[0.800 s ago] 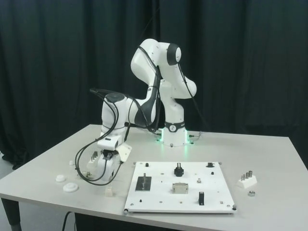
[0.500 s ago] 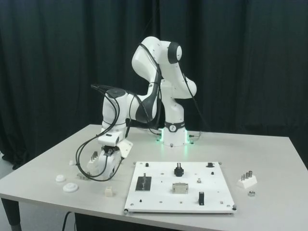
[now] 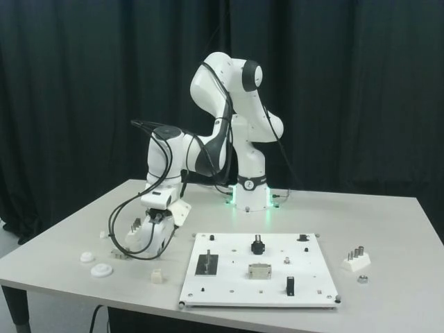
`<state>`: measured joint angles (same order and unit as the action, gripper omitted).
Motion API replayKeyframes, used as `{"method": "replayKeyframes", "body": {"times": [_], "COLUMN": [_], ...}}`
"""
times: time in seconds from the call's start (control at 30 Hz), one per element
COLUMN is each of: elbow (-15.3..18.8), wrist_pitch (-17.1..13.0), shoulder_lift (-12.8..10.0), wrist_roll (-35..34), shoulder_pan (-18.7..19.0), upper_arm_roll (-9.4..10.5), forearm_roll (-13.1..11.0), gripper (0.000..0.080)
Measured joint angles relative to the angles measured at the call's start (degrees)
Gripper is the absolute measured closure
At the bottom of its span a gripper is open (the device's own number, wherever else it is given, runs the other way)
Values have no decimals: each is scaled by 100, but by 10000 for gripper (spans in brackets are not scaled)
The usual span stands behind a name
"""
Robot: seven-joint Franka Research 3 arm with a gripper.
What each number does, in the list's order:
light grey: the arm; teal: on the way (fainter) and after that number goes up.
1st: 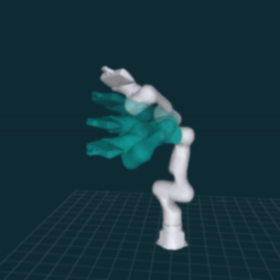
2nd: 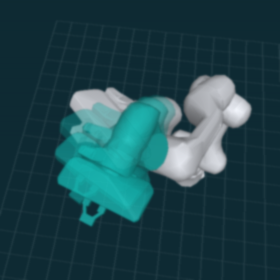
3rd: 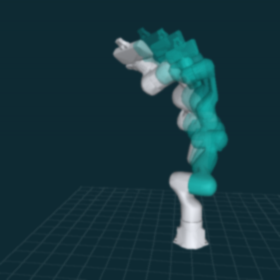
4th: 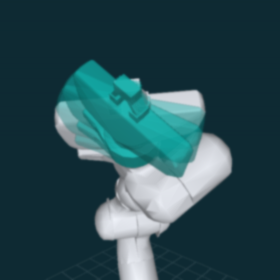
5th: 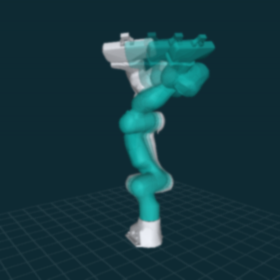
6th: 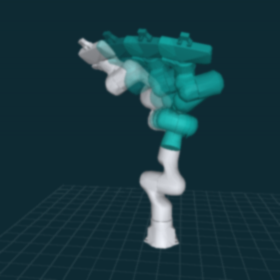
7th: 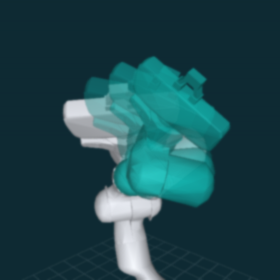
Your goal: Insert Ethernet.
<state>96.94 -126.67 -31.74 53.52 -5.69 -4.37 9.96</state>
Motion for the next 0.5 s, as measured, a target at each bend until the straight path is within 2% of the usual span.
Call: {"method": "replayKeyframes", "body": {"times": [0.3,0.5], "elbow": [-5,-5], "wrist_pitch": [29,258], "shoulder_lift": [11,86], "wrist_roll": [-213,-443], "shoulder_pan": [11,60], "upper_arm_roll": [-20,-20], "forearm_roll": [0,0], "gripper": [708,709]}}
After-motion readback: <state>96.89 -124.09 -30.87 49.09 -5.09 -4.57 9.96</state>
